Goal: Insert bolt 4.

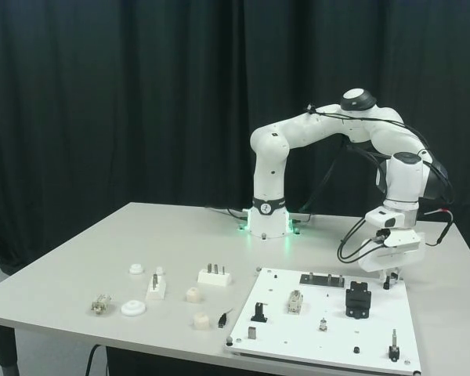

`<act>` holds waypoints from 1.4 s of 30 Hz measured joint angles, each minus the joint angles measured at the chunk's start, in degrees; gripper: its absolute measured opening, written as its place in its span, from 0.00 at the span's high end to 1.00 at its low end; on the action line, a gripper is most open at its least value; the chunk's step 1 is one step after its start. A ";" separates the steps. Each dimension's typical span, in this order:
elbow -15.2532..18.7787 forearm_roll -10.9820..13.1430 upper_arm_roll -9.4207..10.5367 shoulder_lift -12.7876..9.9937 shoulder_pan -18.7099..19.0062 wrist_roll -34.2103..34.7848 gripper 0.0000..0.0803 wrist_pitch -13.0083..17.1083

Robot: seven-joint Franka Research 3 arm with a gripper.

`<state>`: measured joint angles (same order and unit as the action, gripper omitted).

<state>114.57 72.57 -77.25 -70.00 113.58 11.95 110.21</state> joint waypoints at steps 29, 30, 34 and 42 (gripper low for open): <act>0.13 -1.21 0.05 0.17 -1.38 -0.13 0.72 0.46; 0.13 -1.19 0.05 0.18 -1.38 -0.14 0.72 0.41; 0.12 -1.16 0.07 0.22 -1.38 -0.23 0.72 0.26; 0.12 -1.00 0.09 0.25 -1.41 -0.24 0.72 0.10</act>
<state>114.70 71.57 -77.16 -69.75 112.16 11.71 110.31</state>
